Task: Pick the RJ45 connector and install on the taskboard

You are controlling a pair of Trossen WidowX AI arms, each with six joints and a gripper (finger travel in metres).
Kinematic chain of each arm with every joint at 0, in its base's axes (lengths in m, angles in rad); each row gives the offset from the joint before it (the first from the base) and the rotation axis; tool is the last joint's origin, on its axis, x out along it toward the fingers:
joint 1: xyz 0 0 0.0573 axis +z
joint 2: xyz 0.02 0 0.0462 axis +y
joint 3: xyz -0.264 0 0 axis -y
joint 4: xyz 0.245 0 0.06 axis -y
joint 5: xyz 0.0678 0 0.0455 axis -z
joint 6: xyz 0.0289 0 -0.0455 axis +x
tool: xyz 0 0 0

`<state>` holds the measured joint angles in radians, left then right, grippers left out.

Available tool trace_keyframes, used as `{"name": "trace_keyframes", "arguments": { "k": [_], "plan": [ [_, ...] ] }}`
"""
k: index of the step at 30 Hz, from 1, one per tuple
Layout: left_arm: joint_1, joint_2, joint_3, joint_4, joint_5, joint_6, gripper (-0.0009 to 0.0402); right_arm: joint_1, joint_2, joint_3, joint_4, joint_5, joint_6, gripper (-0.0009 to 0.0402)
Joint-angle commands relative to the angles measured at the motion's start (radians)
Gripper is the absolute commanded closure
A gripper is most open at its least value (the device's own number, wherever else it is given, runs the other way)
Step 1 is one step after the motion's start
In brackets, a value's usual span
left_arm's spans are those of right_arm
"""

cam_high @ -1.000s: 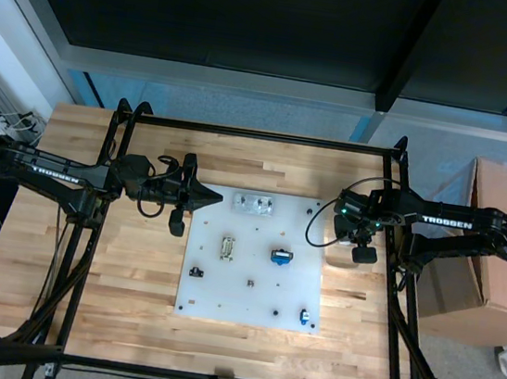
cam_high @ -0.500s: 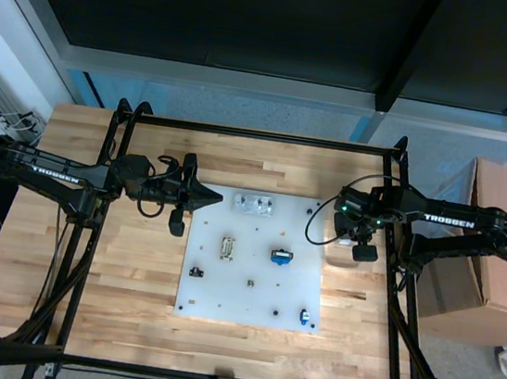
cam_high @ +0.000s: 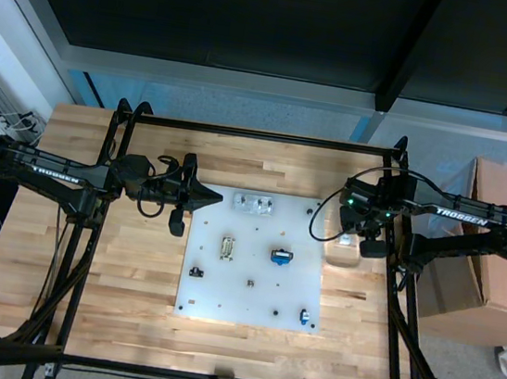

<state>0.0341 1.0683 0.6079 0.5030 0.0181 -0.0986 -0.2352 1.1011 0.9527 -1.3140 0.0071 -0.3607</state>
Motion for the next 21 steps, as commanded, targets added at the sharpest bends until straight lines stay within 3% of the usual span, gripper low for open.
{"name": "trace_keyframes", "arguments": {
  "k": [1, 13, 21],
  "plan": [
    [0.0, 0.0, 0.0, 0.0, 0.0, 0.0, 0.0392, 0.015, 0.0, 0.007, -0.006, 0.0, 0.017, 0.0393],
    [0.0, 0.0, 0.0, 0.0, 0.0, 0.0, 0.0393, 0.23, 0.012, 0.03, 0.045, 0.002, 0.274, 0.0393],
    [0.0, 0.0, 0.0, 0.001, 0.0, 0.0, 0.0393, 0.351, 0.079, 0.083, 0.053, 0.026, 0.441, 0.0393]
  ]
}}
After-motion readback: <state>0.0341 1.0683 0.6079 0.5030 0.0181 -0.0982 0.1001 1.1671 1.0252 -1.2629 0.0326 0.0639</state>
